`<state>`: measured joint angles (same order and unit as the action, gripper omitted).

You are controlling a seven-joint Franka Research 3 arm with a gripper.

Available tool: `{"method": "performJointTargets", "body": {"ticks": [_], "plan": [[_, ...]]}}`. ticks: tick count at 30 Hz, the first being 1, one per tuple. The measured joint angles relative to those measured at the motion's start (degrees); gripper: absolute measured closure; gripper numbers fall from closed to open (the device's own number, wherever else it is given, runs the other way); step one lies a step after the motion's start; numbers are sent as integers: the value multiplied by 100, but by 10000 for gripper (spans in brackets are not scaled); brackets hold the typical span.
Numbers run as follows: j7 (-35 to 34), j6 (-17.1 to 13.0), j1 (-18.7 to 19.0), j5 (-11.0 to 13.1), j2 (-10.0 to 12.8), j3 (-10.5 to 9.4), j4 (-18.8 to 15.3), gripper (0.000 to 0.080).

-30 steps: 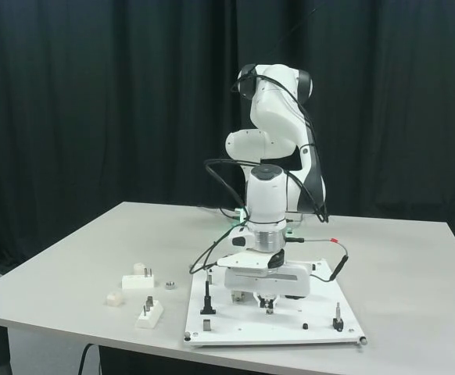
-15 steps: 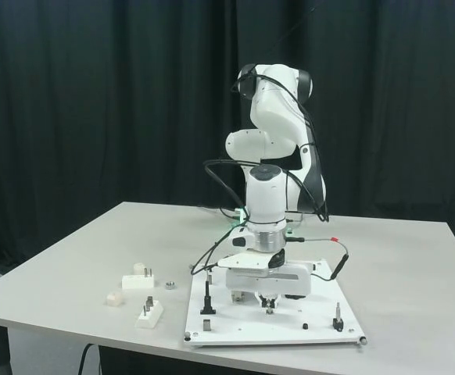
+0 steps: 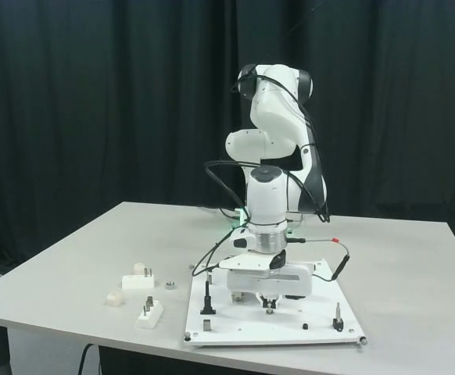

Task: Insert BNC.

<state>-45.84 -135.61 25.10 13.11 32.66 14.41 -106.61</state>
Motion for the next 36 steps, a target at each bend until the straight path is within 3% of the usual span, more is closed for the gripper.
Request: {"method": "performJointTargets", "body": {"ticks": [13,25,36], "plan": [[7,-24,-2,1,2,5,-4,679],[-740,-59,-2,2,2,5,-15,679],[-541,-59,0,0,2,2,-16,679]]}}
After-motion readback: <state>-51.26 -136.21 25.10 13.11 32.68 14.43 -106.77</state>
